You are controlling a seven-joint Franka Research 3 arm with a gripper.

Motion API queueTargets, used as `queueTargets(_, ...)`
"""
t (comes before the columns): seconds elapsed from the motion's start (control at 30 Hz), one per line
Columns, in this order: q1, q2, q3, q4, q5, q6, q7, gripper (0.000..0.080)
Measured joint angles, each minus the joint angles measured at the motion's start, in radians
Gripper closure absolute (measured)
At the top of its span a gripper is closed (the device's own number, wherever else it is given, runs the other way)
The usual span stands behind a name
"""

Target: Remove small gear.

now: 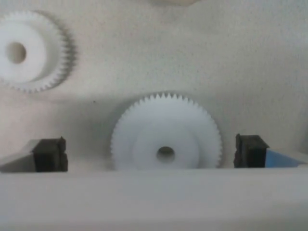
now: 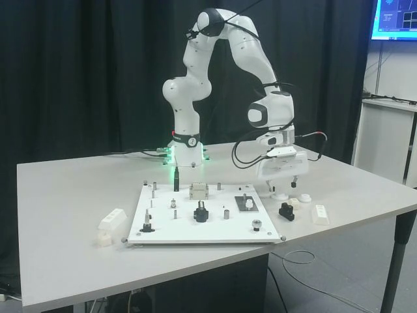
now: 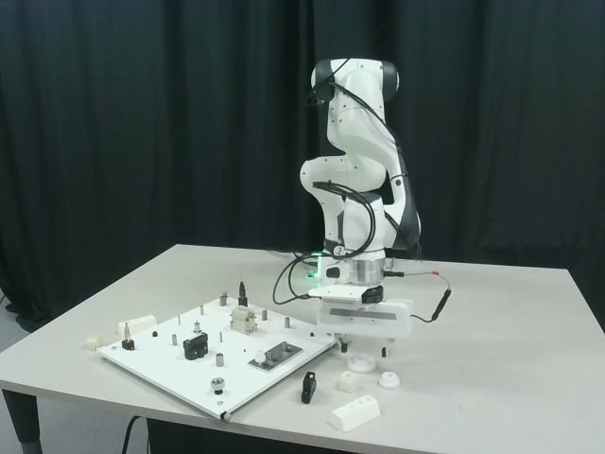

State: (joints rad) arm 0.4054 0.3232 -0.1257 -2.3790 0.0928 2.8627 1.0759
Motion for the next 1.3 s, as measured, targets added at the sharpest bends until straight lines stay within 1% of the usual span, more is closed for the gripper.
queueTargets(0.13, 0.0, -0.014, 0.0, 0.0, 0.0, -0.006, 0.0, 0.007)
queueTargets(0.17, 0.0, -0.018, 0.0, 0.0, 0.0, -0.009, 0.0, 0.002)
queueTargets(0.2, 0.0, -0.022, 0.0, 0.0, 0.0, -0.013, 0.0, 0.0007)
queueTargets(0.43, 0.0, -0.047, 0.0, 0.0, -0.001, -0.044, 0.0, 0.0007)
queueTargets(0.7, 0.0, -0.063, 0.0, 0.0, -0.001, -0.063, 0.013, 0.0003)
queueTargets(0.9, 0.0, -0.071, 0.0, 0.0, -0.001, -0.068, 0.026, 0.0003)
queueTargets(1.3, -0.002, -0.075, -0.004, 0.003, -0.001, -0.068, 0.038, 0.0003)
